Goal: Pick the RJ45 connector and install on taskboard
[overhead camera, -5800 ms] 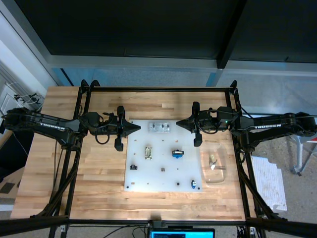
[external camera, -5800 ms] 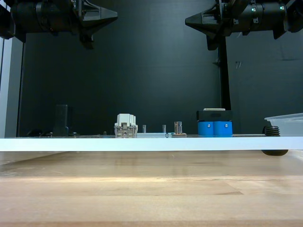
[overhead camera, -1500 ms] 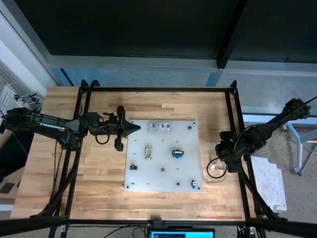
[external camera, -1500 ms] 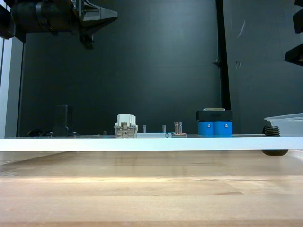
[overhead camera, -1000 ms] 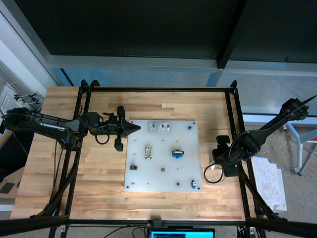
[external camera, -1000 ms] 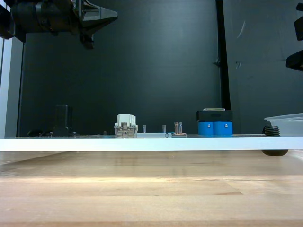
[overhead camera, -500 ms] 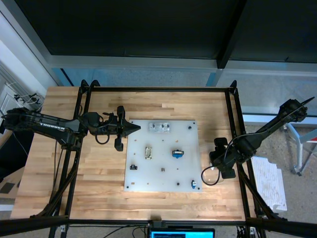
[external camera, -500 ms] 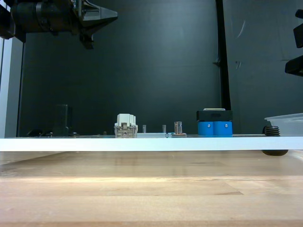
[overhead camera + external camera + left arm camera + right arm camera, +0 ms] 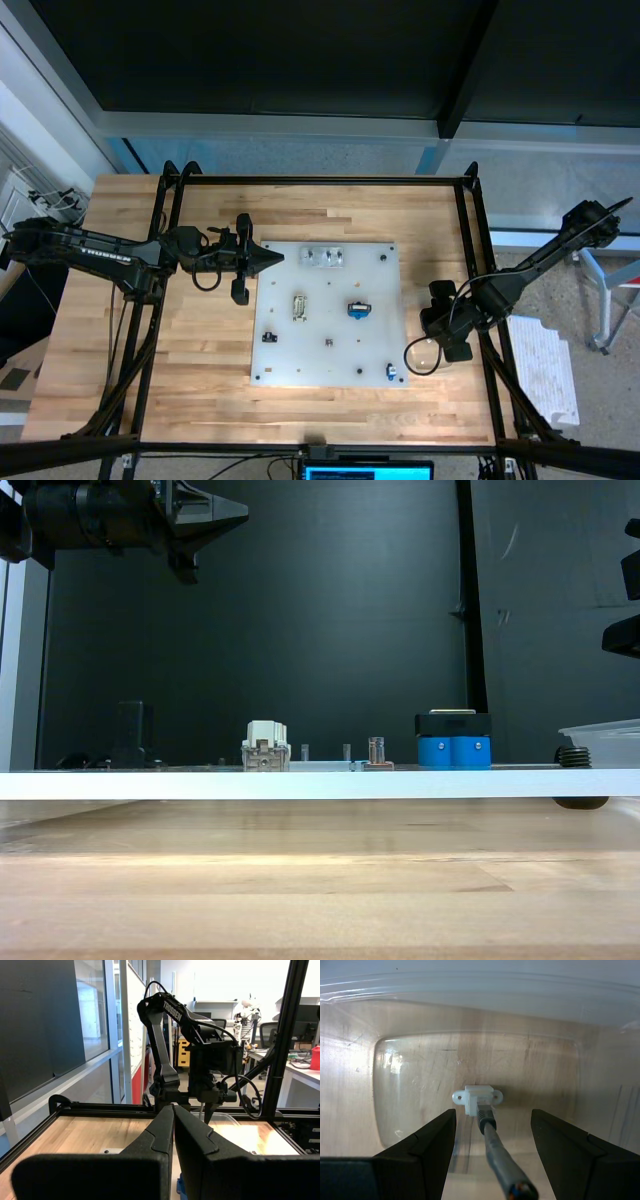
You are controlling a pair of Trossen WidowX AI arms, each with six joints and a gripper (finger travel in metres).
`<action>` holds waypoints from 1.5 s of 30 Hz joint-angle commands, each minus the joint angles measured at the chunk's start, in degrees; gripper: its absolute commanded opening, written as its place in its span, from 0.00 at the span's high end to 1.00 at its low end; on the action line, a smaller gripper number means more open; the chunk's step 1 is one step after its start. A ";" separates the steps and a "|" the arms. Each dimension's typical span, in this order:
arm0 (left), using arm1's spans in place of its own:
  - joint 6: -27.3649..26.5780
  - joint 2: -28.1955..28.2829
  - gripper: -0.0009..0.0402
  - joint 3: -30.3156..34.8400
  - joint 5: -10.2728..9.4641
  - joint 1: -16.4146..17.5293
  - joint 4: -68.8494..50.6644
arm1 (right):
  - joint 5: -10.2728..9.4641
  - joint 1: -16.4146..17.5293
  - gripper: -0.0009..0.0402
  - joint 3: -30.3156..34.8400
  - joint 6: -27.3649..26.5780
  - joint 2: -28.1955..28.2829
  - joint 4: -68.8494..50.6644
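Note:
The RJ45 connector (image 9: 477, 1100), a small pale plug with a short grey cable stub, lies flat on the floor of the clear tray (image 9: 410, 1035). My right gripper (image 9: 492, 1116) hangs open straight above it, one finger on either side and both clear of the plug. From above, the right gripper (image 9: 437, 325) covers the tray (image 9: 432, 364) just right of the taskboard (image 9: 310, 350), and the connector is hidden there. My left gripper (image 9: 265, 258) hovers shut at the board's far left corner, with its fingers (image 9: 173, 1110) pressed together and holding nothing.
Blue blocks (image 9: 453, 750), a pale grey housing (image 9: 265, 748) and small posts stand on the board. A black frame (image 9: 320, 181) rings the wooden table. The tray's rim (image 9: 600, 730) rises at the low view's right, under the right gripper (image 9: 625, 600).
The right arm has swung from over the board's far right corner down over the tray, creeping slightly nearer and lower in the last second. The left arm has stayed still.

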 commanded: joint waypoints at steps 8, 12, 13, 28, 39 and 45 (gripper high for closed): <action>0.02 0.02 0.98 0.00 0.02 0.00 0.02 | -0.55 -0.07 0.47 0.07 0.46 1.92 0.92; 0.02 0.02 0.98 0.00 0.02 0.00 0.02 | -0.48 -0.07 0.47 0.07 0.55 1.92 1.64; 0.02 0.04 0.98 0.00 0.02 0.02 0.02 | -0.48 -0.09 0.47 0.07 0.55 1.92 1.62; 0.00 0.02 0.98 0.00 0.02 0.00 0.02 | -0.50 -0.09 0.68 0.07 0.52 1.92 1.11; 0.00 0.02 0.98 0.00 0.02 0.00 0.02 | -0.50 -0.04 0.78 0.07 0.48 1.92 1.09; 0.02 0.02 0.98 0.00 0.02 0.00 0.02 | -0.52 -0.04 0.82 0.07 0.48 1.90 1.11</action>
